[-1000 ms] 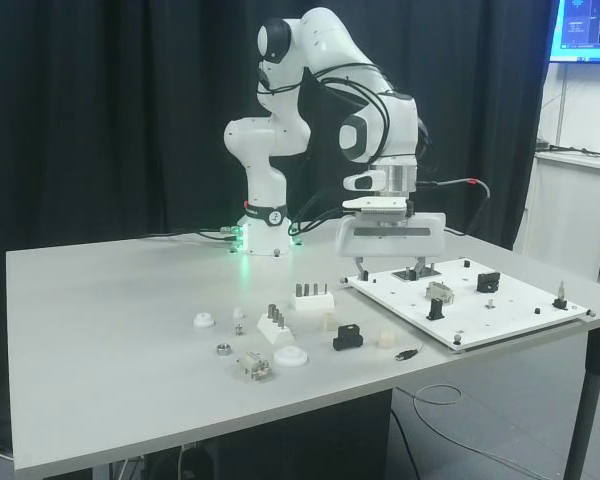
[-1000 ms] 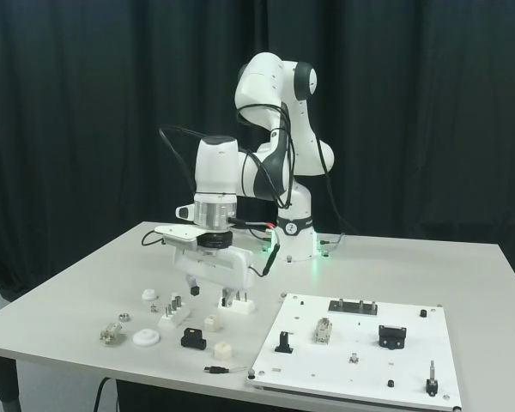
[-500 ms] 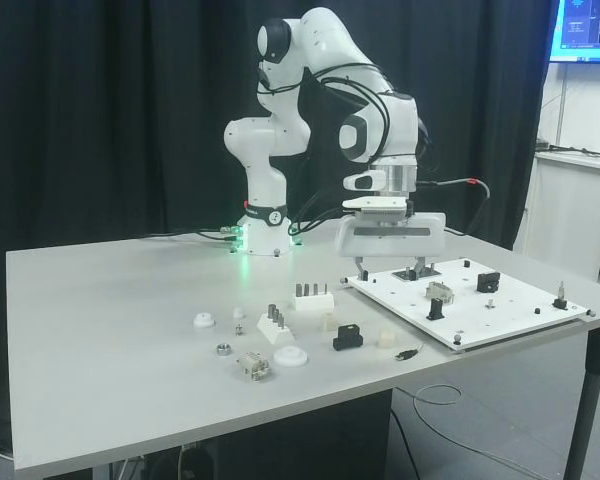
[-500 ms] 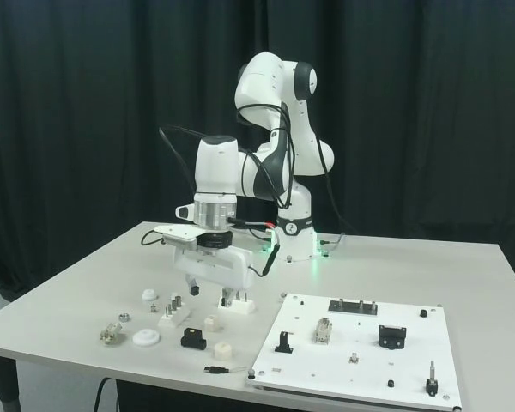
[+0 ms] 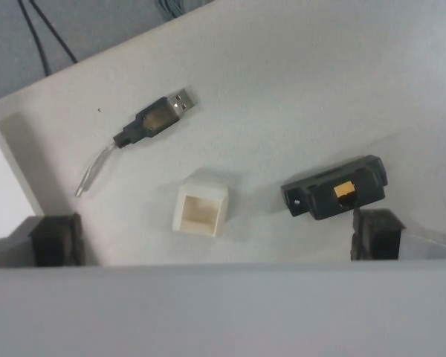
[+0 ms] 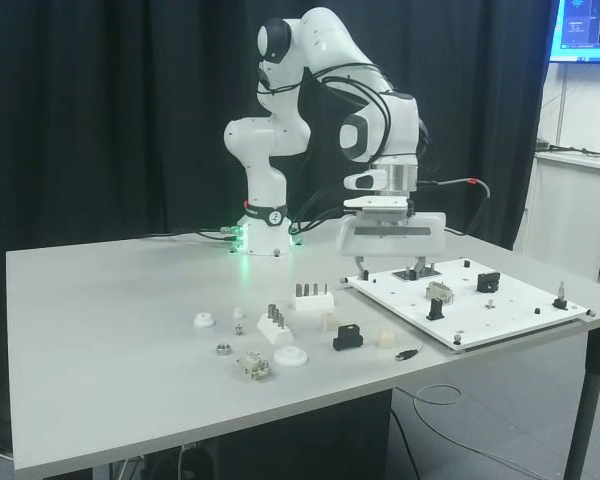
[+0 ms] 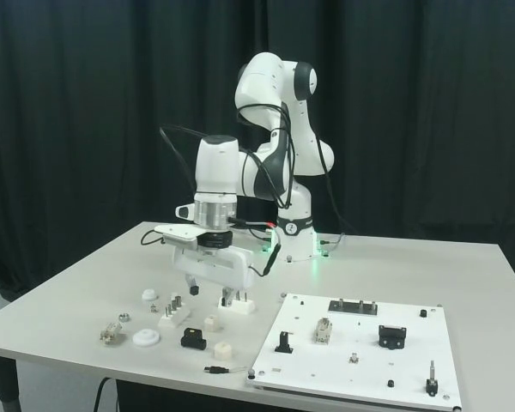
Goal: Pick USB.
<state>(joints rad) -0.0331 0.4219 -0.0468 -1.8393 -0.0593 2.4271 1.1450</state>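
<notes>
The USB plug (image 5: 156,119) is black with a metal tip and a short thin cable; it lies flat on the grey table near the front edge. The room views show the USB plug (image 6: 410,352) (image 7: 215,370) beside the corner of the white board (image 6: 510,305). My gripper (image 6: 389,268) (image 7: 211,292) hangs well above the table, behind the plug and apart from it. It is open with nothing between its black fingertips (image 5: 56,238). In the wrist view the gripper (image 5: 215,238) frames the parts below it.
A small white hollow block (image 5: 201,208) (image 6: 388,339) and a black connector housing (image 5: 334,195) (image 6: 346,337) lie close to the plug. Several more small parts lie further left on the table (image 6: 100,320). The white board (image 7: 360,378) carries mounted fixtures.
</notes>
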